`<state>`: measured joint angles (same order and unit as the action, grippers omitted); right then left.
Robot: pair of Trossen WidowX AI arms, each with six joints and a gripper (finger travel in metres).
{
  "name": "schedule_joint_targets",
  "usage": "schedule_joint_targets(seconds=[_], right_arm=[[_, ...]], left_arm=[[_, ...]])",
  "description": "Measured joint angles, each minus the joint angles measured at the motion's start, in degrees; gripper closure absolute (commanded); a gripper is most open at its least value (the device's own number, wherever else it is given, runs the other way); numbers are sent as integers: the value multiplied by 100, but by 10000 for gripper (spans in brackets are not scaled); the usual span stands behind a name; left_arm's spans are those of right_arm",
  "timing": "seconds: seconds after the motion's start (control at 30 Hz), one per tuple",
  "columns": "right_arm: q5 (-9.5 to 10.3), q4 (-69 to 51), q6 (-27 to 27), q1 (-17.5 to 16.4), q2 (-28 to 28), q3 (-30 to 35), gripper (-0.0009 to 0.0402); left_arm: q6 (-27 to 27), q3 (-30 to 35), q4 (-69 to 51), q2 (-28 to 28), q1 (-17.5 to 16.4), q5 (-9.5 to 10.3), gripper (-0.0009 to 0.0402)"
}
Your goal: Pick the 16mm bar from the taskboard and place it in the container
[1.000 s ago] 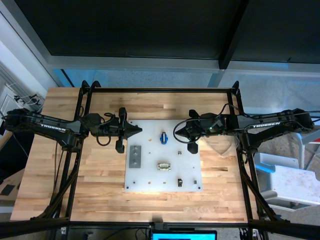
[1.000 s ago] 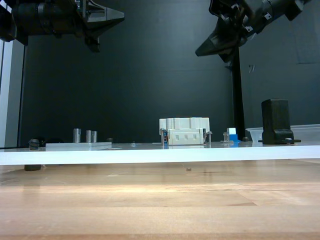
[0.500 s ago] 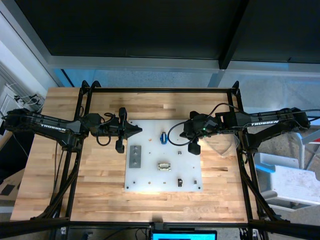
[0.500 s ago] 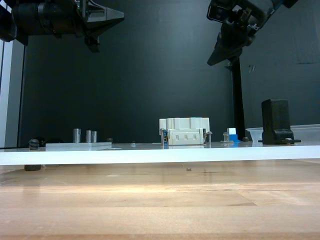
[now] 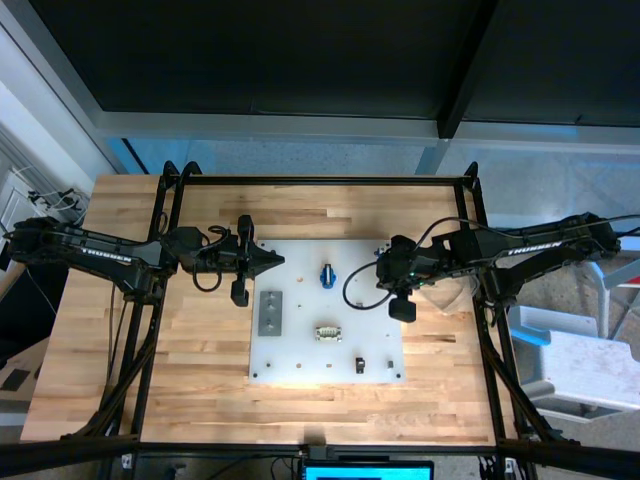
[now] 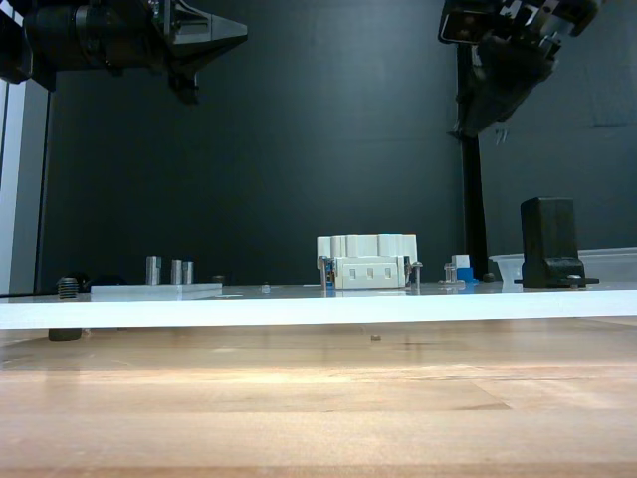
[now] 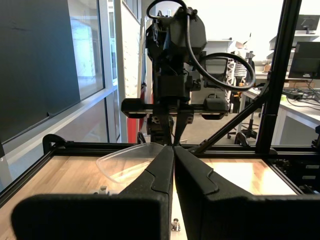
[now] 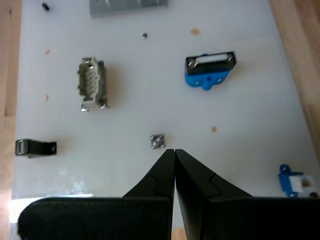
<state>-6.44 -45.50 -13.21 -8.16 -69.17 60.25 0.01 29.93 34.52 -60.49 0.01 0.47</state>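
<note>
Hovering my right gripper [image 8: 174,151], jaws closed and empty, above the taskboard's [image 5: 300,357] right edge; left gripper [image 5: 279,260], also closed, hangs over its far-left corner.

You are looking at two all-black arms. The left arm [image 5: 90,250] is standing at the nine o'clock side of the counter [image 5: 190,400] and the right arm [image 5: 545,240] at three o'clock. Each is carrying white TROSSEN lettering along its slim forearm link. A thin black cable is looping out beside each wrist, and a boxy black camera block is hanging under it. The left hand [image 7: 174,148] is showing two matte black wedge fingers, their flat faces pressing together and tapering to one point above a broad black crossbar. The right hand [image 8: 174,150] is showing the same pair, likewise meeting at a point.
</note>
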Motion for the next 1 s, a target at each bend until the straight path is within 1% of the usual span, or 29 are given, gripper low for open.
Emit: schedule_joint_targets(seconds=[0.2, 0.43, 0.73, 1.0], right_arm=[[0, -103, -227, -232, -101, 0, 393], [11, -144, -415, -398, -262, 2, 393], [50, -166, -800, -772, -511, 15, 393], [31, -876, -944, -1047, -955, 664, 393]], left_arm=[[0, 2, 2, 0, 0, 0, 393], [2, 0, 0, 0, 0, -2, 393], [0, 2, 2, 2, 0, -2, 393], [0, 2, 0, 2, 0, 0, 393]])
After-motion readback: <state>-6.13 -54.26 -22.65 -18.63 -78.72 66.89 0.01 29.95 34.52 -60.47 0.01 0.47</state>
